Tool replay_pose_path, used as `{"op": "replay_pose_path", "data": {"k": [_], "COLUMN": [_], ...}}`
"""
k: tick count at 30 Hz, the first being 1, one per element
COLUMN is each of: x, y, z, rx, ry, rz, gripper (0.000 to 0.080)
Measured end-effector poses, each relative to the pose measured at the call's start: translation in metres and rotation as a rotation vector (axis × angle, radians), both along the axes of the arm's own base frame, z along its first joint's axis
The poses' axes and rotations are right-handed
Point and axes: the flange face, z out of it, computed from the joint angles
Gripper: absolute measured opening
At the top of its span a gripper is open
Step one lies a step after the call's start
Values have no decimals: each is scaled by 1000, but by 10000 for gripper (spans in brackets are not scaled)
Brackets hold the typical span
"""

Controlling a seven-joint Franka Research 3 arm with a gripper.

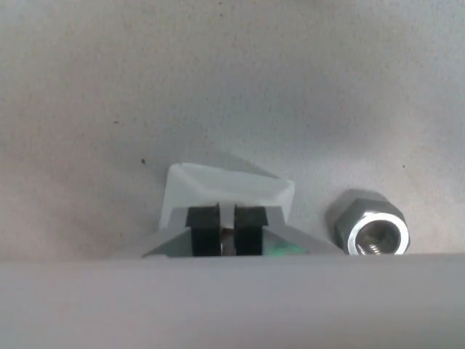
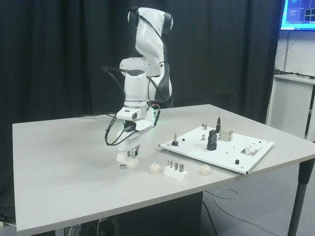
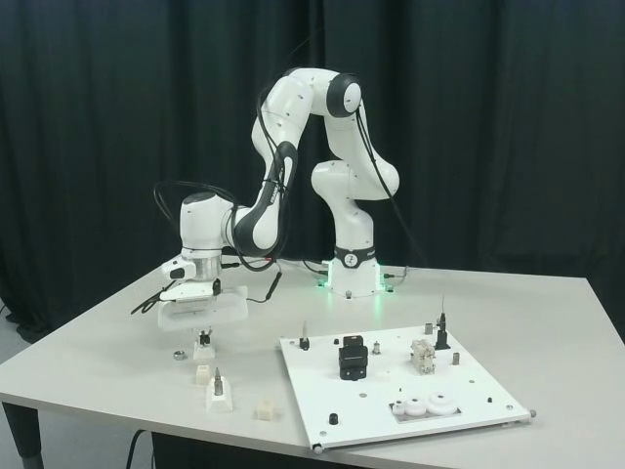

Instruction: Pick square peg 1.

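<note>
- The end effector [image 1: 227, 231] was low over the bench [image 2: 59, 162], at a small white holder block [image 1: 221, 190] near the front-left part of the bench as seen from the 1st room view.
- Square peg 1 [image 1: 227, 241] showed only as a thin grey metal sliver between the two black fingertips [image 1: 203, 229] in the wrist view. The peg stood upright in the block, so its long axis was vertical, approx. in line with the fingers.
- Relation for the coming move: the peg lay directly under the end effector, centered between the tips, not to one side. In my judgement no sideways correction was needed, only a straight lift.
- State of end effector: the fingers were nearly together, with only a narrow gap where the peg sat. It looked closed on the peg, but real contact on both sides I could not confirm.
- Look of the peg: small, metal, grey. Its square section could not be made out, because the fingertips covered most of it.
- A metal nut [image 1: 370, 233] lay on the bench just beside the block, apart from the fingers and not touching them.
- Other small white blocks [image 2: 176, 172] with pegs stood near, closer to the white board [image 2: 221, 147]; they were well apart from the end effector.
- Risk, as a judgement: the block is light and may come up w/ the peg if it sits tight.
</note>
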Motion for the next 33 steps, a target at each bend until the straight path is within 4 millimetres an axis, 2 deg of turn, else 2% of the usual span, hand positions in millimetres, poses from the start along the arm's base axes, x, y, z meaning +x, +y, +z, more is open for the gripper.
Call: {"op": "replay_pose_path", "data": {"k": [15, 33], "x": [1, 6], "y": [0, 5], "z": [4, 48], "rx": [14, 57], "ry": [-19, -58], "rz": [-29, -73], "gripper": [37, 36]}}
